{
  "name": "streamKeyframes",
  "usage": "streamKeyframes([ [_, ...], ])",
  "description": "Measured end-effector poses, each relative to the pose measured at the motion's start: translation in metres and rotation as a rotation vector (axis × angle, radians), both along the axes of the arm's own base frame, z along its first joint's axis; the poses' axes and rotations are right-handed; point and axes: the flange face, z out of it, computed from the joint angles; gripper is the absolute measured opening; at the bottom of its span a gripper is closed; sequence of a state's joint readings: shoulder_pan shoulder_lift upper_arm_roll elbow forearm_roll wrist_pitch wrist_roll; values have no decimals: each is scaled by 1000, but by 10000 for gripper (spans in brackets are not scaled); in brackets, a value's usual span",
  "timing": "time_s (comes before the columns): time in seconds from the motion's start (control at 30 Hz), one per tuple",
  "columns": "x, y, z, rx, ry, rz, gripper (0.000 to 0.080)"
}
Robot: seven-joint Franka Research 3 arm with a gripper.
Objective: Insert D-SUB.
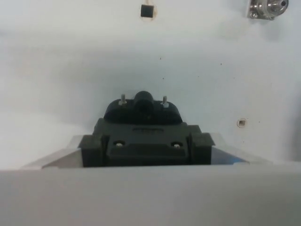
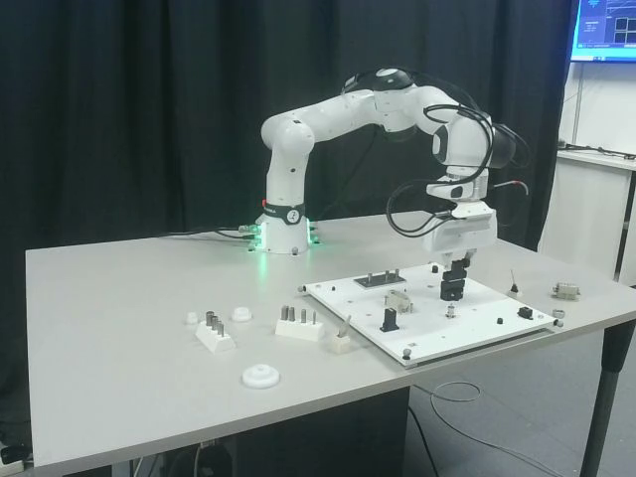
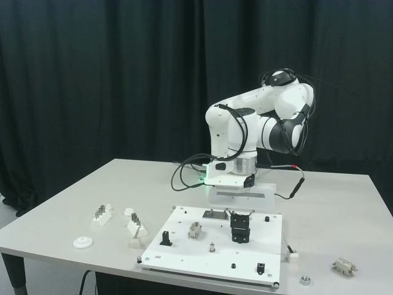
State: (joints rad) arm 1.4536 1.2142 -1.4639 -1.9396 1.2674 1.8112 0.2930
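I have the claw [image 1: 146, 147] closed on the black D-SUB connector [image 1: 143, 113], gripping its sides. It hangs just above the white board [image 2: 477, 333] on the desk [image 2: 119, 298]. Pickup looks done to me; lowering and seating it into its socket remains, and I cannot see that socket.

One white board [image 3: 184, 252], two white peg blocks [image 3: 100, 216], one white ring [image 3: 82, 243]

D-SUB plug [image 1: 143, 113]: matt black plastic, metal screws. Board [image 3: 184, 249]: smooth white. Table [image 2: 119, 298]: matt grey.
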Motion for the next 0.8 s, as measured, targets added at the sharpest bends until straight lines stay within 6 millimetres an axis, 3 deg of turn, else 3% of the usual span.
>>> streamKeyframes([
  [0.8,0,-2,0,2,-1,-132,383],
])
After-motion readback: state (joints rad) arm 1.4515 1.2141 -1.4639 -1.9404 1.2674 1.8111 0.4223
